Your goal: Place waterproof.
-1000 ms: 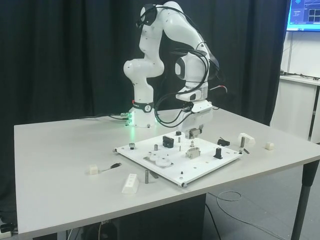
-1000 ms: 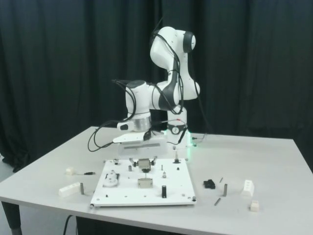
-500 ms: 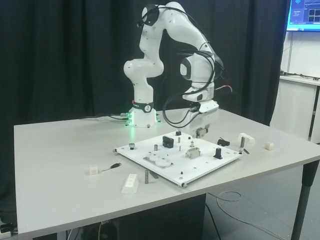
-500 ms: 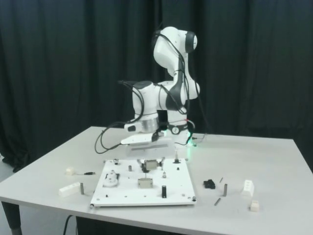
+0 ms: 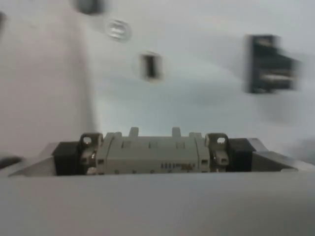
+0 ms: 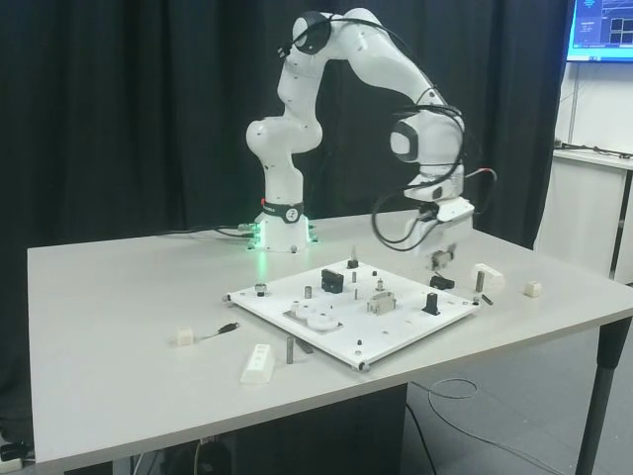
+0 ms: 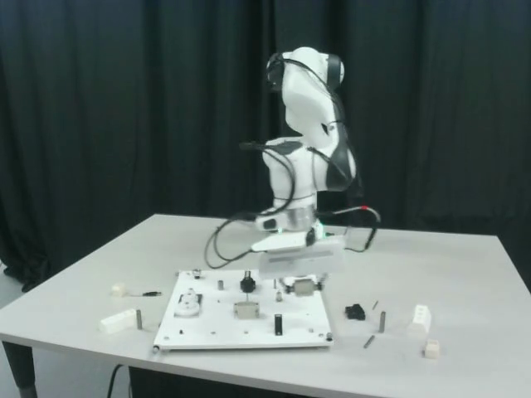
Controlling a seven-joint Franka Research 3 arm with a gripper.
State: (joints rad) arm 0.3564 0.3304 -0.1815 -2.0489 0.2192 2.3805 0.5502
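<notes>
The waterproof connector (image 5: 153,153), a pale grey body with black ends, lies crosswise between my fingers. My gripper (image 5: 153,162) is shut on it. From the first room view the gripper (image 6: 440,258) hangs a little above the right-hand edge of the white board (image 6: 396,329), over a small black part (image 6: 441,282). The second room view shows the gripper (image 7: 301,287) with the connector (image 7: 303,286) low over the far right part of the board (image 7: 224,328). Below the fingers, the wrist view has a black block (image 5: 270,64) and a small peg (image 5: 150,66) on the board.
The board carries several fixtures and pegs. Right of it lie white blocks (image 6: 488,275) (image 6: 534,288) and short pins (image 7: 381,320). Left of it sit a white block (image 6: 257,362), a small white cube (image 6: 184,335) and a pin (image 6: 289,348). The arm's base (image 6: 282,228) glows green behind.
The arm has swung from over the board's middle toward its right-hand edge, as the first room view shows it, carrying the connector along. The parts on the table have not moved.
</notes>
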